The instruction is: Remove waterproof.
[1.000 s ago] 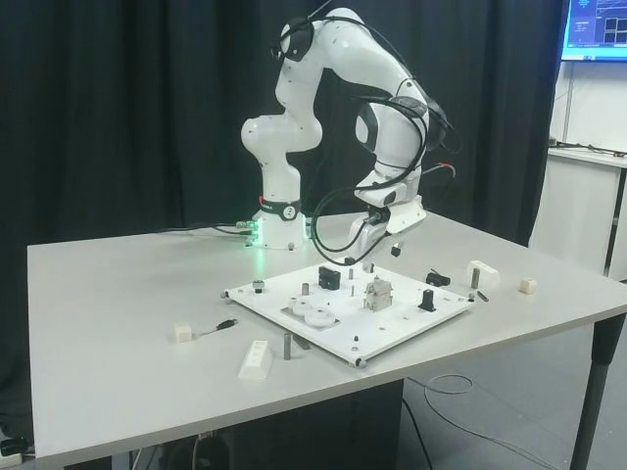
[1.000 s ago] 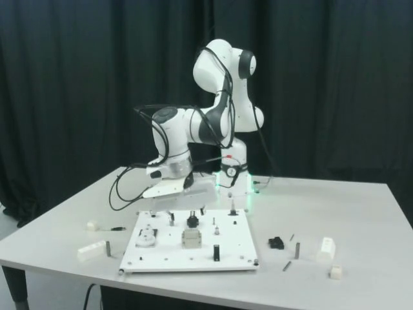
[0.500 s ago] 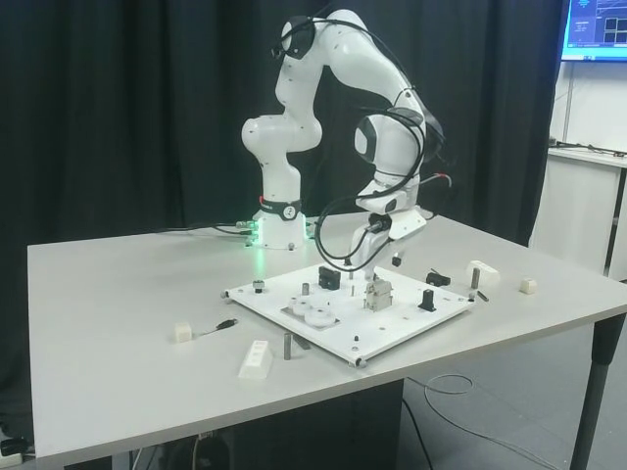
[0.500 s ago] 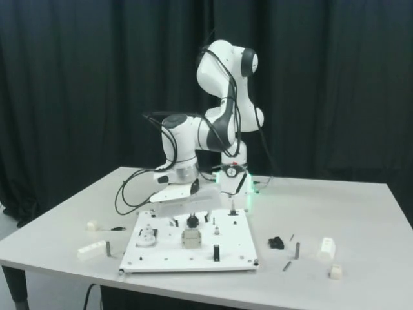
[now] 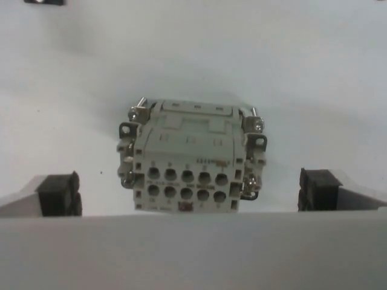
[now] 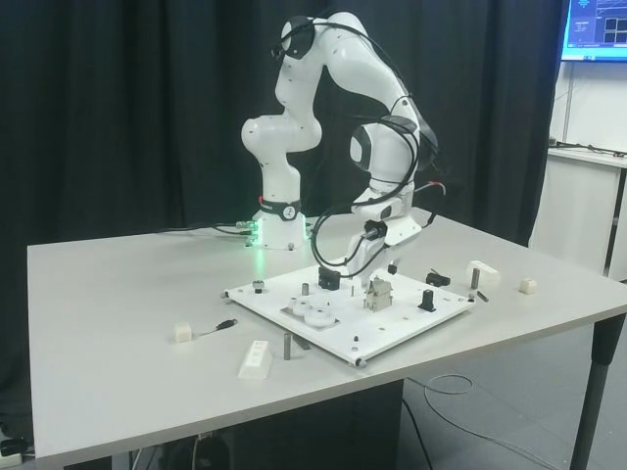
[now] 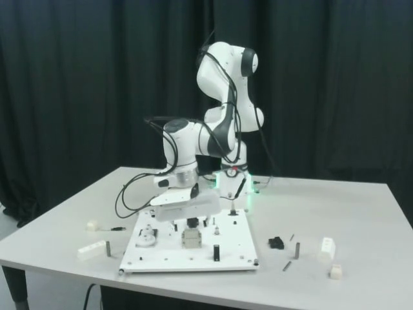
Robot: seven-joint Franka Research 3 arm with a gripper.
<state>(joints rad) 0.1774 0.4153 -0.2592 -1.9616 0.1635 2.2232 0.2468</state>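
Grey waterproof connector (image 5: 192, 158) on white board (image 6: 387, 328), below gripper (image 5: 188, 193) (fingers apart, not touching)

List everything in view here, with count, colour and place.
Table: one, grey, under all.
Board: one, white, on the table before the arm.
Connector: one, grey, on the board, under the claw.
Gear: one, white, near board edge.
Blocks: four, white, on the table off the board.
Pins: several, black, scattered.
Arm: one, white, bolted at the rear.
Claw: one, open, fingers either side of the connector.
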